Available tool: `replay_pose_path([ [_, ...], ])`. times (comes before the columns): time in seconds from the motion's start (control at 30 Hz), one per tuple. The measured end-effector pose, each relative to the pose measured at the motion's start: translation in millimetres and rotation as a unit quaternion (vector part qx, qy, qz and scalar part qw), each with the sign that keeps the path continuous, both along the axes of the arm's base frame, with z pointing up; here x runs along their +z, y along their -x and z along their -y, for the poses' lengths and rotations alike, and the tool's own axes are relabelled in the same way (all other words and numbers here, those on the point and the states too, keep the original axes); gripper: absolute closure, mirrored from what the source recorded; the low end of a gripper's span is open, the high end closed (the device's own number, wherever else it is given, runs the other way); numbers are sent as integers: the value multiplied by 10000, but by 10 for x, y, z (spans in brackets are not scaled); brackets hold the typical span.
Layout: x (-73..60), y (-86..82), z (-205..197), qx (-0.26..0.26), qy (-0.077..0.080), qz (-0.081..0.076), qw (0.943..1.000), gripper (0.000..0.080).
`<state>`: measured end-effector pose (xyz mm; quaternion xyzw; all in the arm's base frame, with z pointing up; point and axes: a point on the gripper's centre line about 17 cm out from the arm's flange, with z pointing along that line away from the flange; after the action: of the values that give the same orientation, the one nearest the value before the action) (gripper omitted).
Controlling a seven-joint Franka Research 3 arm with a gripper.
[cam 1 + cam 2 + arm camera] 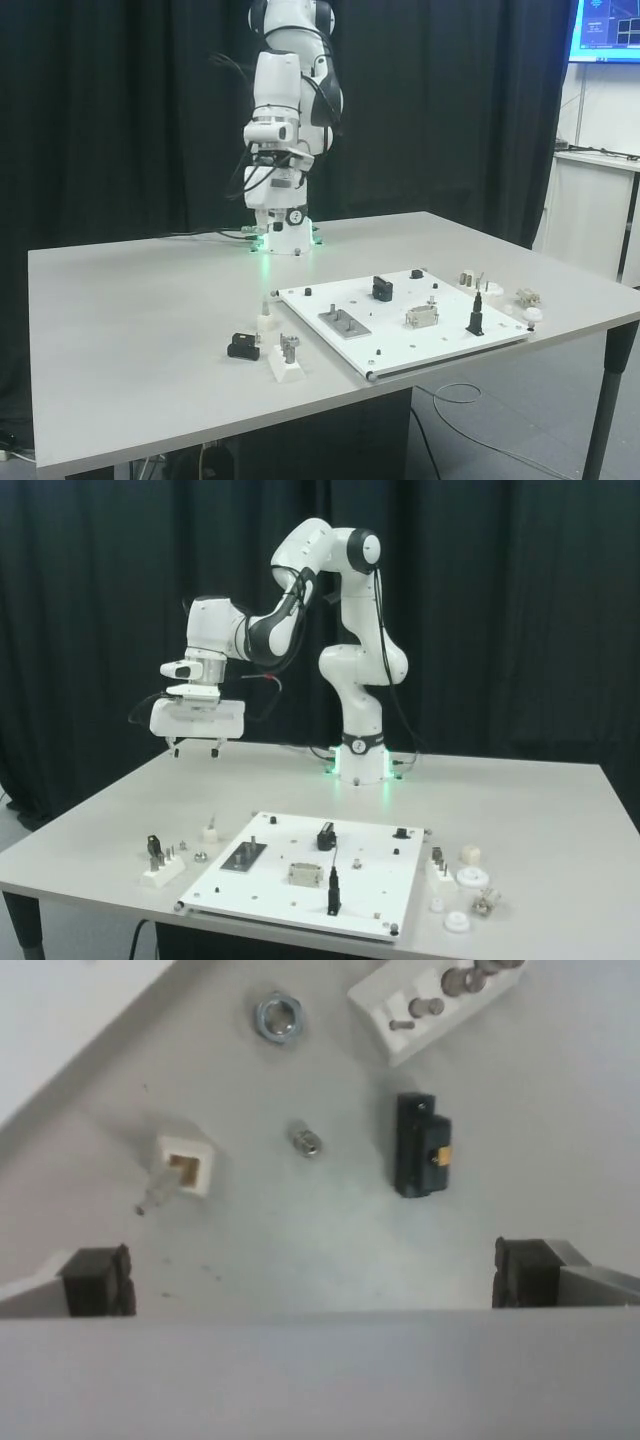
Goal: Pick Ethernet.
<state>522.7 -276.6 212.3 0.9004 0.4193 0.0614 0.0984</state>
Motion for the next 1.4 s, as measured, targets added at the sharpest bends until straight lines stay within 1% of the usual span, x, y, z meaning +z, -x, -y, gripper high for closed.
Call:
replay_pose_path([
  [0.1,-7,-7,38,357,124,23,9993,3],
  [0.17,-22,4,63,627,220,18,9978,3],
  [0.27,-51,29,102,998,350,11,9944,3],
  [0.47,-131,114,180,1493,523,-2,9874,3],
  [0.57,-174,171,223,1846,637,-56,9807,3],
  [0.7,-230,251,273,2375,787,-161,9681,3],
  [0.8,-272,305,293,2726,864,-227,9580,3],
  [0.9,-303,351,310,2939,908,-270,9511,3],
  [1.27,-399,483,264,3443,917,-412,9334,3],
  [1.33,-421,506,248,3500,905,-434,9313,3],
  [1.4,-438,522,236,3514,889,-450,9309,3],
])
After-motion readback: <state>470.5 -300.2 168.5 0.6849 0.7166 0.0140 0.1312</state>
